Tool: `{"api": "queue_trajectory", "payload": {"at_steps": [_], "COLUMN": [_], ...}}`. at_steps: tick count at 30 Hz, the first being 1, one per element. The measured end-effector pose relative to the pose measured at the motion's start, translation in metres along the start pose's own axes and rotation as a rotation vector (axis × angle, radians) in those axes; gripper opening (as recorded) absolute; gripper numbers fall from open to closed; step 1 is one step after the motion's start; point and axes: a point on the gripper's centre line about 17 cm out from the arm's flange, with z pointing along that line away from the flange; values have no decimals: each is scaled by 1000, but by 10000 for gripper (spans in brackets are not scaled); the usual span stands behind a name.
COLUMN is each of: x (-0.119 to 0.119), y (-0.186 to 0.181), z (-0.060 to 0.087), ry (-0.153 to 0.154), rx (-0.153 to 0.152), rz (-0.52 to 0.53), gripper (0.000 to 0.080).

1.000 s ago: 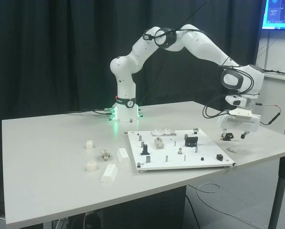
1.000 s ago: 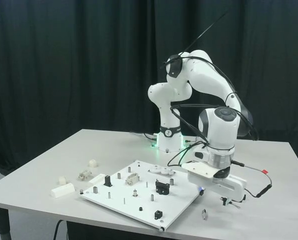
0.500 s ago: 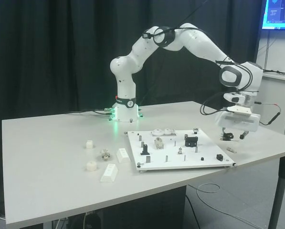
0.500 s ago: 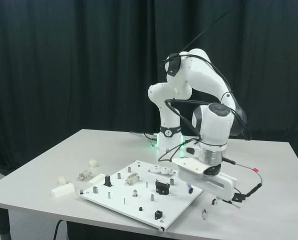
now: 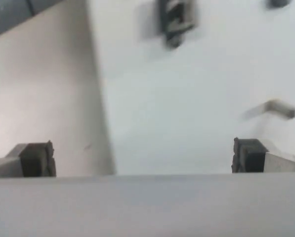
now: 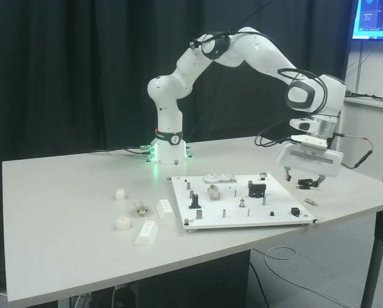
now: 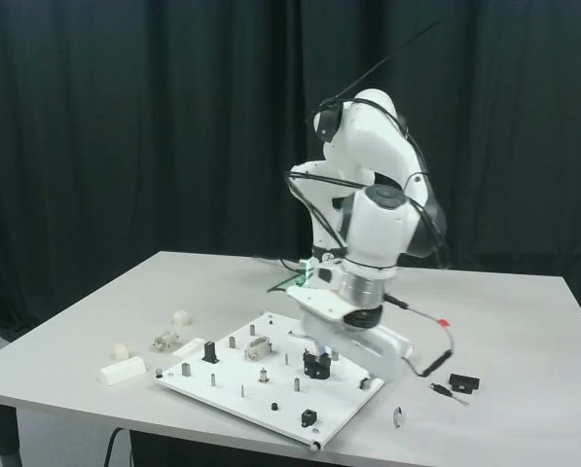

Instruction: Remove BNC.

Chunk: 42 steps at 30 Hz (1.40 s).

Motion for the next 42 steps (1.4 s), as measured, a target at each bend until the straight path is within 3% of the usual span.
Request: {"api": "queue_trajectory", "payload": {"at_steps": [12,20,27,42], "x": [36,47,51,37], "y": [74,113,133,154], "z": [7,14,22,40], "ry": [-42,-63,-46,22], "rx": [-9,20,59,151], "rz": [116,182,238,482], "gripper": [800,800,800,800]}}
